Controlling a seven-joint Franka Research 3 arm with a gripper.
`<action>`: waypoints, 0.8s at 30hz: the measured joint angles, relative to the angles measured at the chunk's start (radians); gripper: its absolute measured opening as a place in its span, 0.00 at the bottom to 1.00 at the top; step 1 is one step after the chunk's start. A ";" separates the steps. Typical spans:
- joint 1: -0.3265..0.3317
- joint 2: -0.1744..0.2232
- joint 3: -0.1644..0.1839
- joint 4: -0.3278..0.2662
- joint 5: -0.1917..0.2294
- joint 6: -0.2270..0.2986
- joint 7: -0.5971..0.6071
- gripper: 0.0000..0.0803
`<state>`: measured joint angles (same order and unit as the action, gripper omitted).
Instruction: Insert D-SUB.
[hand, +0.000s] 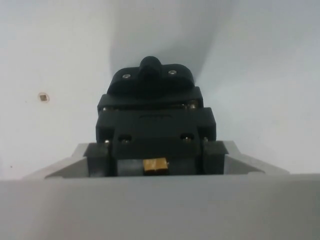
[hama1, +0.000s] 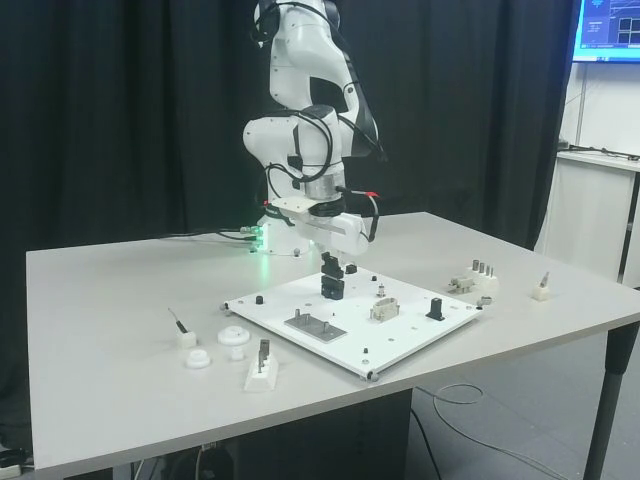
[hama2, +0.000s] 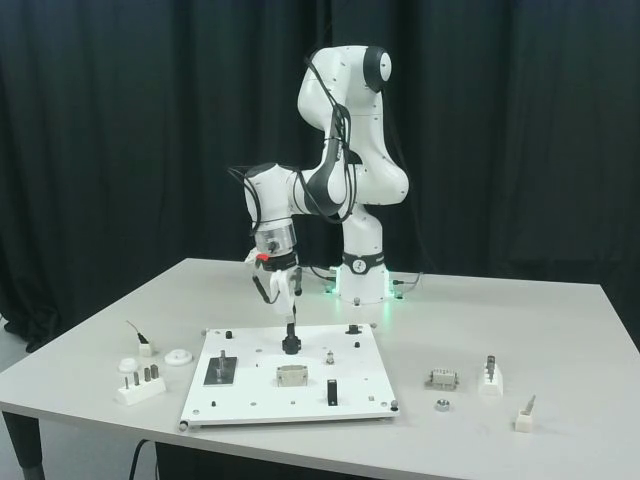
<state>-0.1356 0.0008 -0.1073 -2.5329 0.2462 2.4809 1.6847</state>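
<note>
D-SUB plug, black, judged light, rigid and pin-fragile, is pinched at its flanks by the tool over the white board.

From my station, no readable text or numbers anywhere, lines on the corner screen too small to read

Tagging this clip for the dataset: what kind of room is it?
Probably a robotics lab or test cell: a white arm bolted to a grey table, black curtains behind, and a white board of small connector parts.
</note>
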 joint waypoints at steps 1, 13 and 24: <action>0.000 0.000 0.000 0.000 0.000 0.000 -0.001 0.47; 0.001 0.005 0.004 0.003 -0.002 0.009 -0.035 0.47; 0.001 0.011 0.006 0.003 -0.003 0.018 -0.036 0.47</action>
<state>-0.1342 0.0117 -0.1017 -2.5298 0.2433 2.4986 1.6490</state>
